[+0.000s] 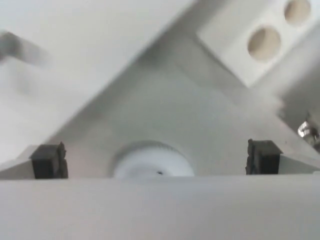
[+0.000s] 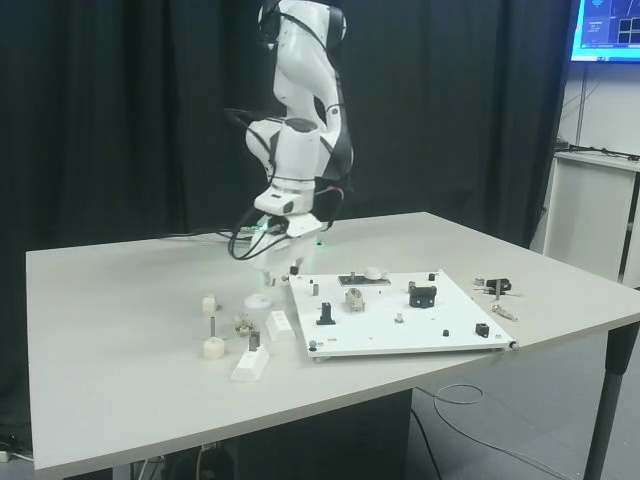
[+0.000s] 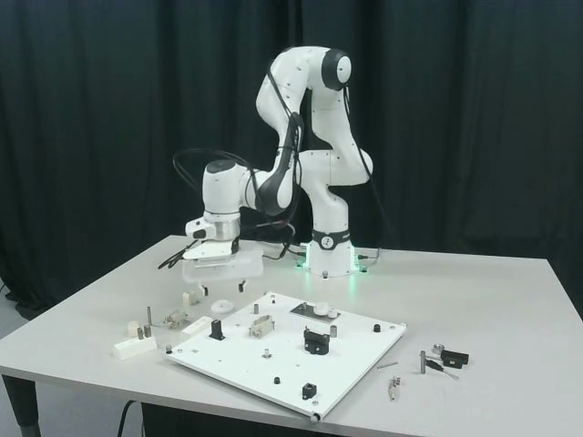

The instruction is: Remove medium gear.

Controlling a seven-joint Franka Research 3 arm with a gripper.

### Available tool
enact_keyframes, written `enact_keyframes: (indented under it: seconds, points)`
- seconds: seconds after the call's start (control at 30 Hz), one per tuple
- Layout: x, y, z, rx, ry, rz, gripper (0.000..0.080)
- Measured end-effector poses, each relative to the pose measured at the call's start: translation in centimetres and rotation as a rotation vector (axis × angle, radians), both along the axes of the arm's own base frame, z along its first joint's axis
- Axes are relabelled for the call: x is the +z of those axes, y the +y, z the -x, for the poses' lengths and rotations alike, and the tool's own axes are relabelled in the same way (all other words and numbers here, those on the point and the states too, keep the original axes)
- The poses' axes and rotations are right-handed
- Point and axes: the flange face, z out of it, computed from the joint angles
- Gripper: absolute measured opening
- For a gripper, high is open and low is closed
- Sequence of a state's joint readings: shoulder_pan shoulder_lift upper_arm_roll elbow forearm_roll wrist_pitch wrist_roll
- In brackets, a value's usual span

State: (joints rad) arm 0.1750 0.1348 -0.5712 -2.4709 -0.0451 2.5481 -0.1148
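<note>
Gripper point(image 1: 155, 157) spread wide above white medium gear point(image 1: 153, 161), touching nothing; gear half hidden behind wrist housing.

The medium gear point(image 1: 153, 161) is seen as a white toothed disc with a small dark centre hole, laid flat on the grey table. In the first room view the gear point(image 2: 259, 300) is found just off the white board's far-left corner, at about ten o'clock from the board's centre.
</note>
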Motion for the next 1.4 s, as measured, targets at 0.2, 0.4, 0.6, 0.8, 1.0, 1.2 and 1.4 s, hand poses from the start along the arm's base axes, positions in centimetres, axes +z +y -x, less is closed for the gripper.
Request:
enact_keyframes:
  seconds: [0.2,0.4,0.6,0.8,1.0,1.2,1.4]
  points:
    - [2.1,2.5,-1.0,0.037,-0.007,-0.027,0.08]
    - [4.1,5.4,-1.7,0.063,-0.006,-0.046,0.08]
    - [5.7,8.8,-2.2,0.098,0.003,-0.046,0.08]
    - [6.8,12.8,-2.4,0.148,0.012,-0.037,0.08]
    - [7.1,17.0,-2.2,0.214,0.024,-0.033,0.08]
    - [6.4,20.8,-1.4,0.256,0.041,-0.026,0.08]
    - [5.5,23.7,-0.4,0.295,0.061,-0.018,0.08]
